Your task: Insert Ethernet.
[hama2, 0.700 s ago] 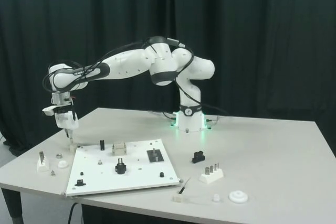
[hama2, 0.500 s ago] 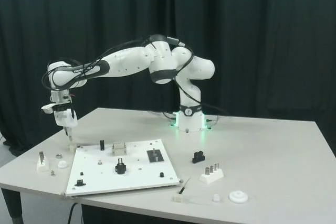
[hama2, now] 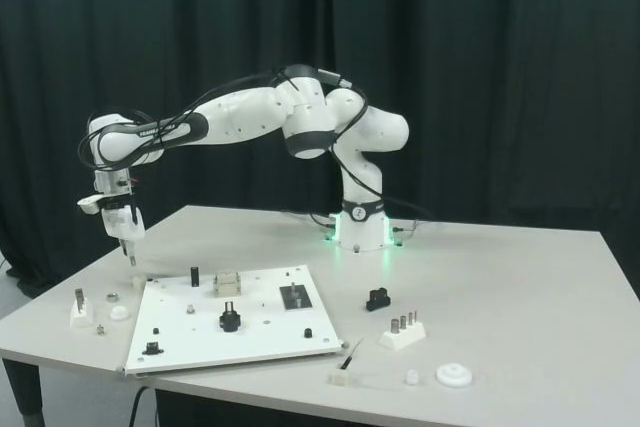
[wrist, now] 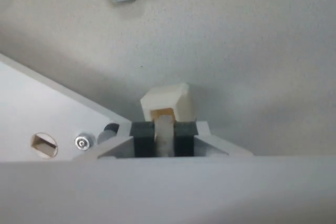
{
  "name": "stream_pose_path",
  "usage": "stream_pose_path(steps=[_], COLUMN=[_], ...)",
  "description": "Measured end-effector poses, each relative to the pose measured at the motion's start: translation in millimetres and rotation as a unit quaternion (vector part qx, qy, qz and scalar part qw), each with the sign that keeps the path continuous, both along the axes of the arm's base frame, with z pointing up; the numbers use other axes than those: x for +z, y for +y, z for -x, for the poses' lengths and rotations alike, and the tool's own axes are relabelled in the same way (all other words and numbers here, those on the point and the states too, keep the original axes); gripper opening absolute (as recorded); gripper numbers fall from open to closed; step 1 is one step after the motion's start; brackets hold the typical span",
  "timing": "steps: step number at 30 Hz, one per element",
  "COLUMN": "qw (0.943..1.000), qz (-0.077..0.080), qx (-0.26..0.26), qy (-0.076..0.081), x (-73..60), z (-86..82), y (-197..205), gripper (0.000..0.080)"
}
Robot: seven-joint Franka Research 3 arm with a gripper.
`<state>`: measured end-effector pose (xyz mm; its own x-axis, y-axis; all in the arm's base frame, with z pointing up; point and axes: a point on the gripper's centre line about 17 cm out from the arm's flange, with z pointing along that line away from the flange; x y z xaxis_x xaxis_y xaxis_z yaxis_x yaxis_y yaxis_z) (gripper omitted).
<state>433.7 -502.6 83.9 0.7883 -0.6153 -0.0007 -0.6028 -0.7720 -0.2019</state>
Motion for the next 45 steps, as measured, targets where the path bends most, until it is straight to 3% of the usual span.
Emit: stream_pose_path(steps=[11,19,31,45], qw=[0.9998,0.9987,0.9967,0.9942], qz=[-0.002,-0.001,0.005,0.017], qx=[-0.018,-0.051,-0.080,-0.101], qy=[0.003,0.006,0.008,0.032], x=[2.8,11.0,29.7,44.2], z=[-9.5,-29.4,-83.2,-152.7], y=[1.4,2.7,18.1,65.1], gripper=[0.0071,0.0071,0.0071,0.0071])
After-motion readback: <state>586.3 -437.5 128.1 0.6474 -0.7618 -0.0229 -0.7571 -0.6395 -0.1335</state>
